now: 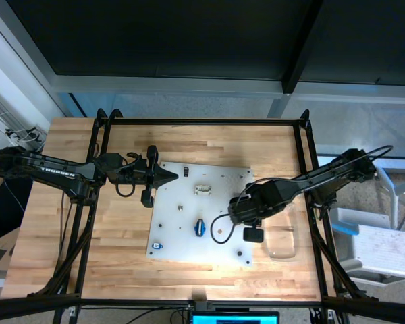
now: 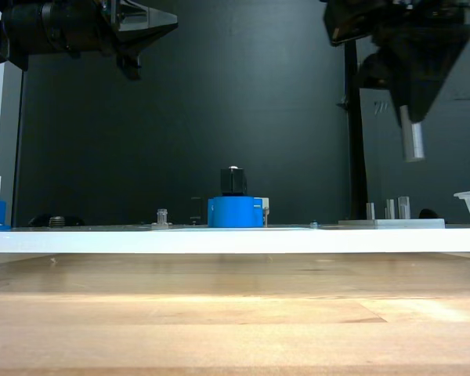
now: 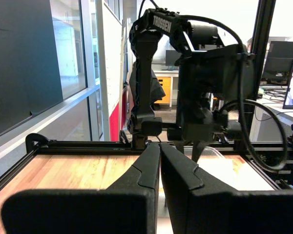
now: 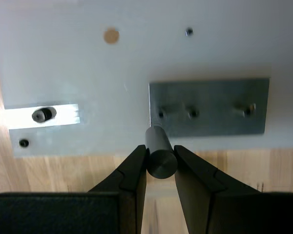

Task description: Pick the 16mm cylinder and place it in the container

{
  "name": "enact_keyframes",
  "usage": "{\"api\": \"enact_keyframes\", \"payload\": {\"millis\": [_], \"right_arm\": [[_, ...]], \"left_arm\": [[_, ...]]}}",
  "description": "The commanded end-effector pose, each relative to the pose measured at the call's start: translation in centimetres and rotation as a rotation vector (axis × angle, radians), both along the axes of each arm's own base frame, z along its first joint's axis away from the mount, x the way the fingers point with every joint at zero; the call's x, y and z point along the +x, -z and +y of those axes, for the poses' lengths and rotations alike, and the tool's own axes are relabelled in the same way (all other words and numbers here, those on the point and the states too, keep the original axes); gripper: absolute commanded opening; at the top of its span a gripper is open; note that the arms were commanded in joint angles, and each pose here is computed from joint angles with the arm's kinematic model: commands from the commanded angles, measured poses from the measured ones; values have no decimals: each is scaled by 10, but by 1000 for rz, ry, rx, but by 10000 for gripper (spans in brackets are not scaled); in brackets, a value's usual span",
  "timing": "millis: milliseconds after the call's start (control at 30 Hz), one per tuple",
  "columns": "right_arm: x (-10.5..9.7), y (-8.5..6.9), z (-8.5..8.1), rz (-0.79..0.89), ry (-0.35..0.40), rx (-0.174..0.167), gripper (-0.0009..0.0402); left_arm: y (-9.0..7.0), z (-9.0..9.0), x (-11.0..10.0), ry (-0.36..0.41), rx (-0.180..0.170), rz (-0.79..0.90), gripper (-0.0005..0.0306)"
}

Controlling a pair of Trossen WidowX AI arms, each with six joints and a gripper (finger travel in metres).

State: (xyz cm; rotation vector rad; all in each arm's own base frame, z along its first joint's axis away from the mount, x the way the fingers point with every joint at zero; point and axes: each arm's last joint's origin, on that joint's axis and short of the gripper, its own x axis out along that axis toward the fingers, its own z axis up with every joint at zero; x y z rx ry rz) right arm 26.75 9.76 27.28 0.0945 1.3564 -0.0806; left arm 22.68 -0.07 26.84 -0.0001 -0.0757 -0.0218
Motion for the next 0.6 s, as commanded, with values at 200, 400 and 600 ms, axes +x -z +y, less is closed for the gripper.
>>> {"api": "enact_keyframes", "payload": {"millis": [200,400,600], "right_arm": [[-30,3,-5,0,36,16,25],[-49,6,-4,-1,32,41,25],[-66,8,0,-2,17,80,25]], "left_arm": [[0,0,0,0,0,0,0],[0,0,0,0,0,-1,0],[0,0,0,0,0,-1,0]]}}
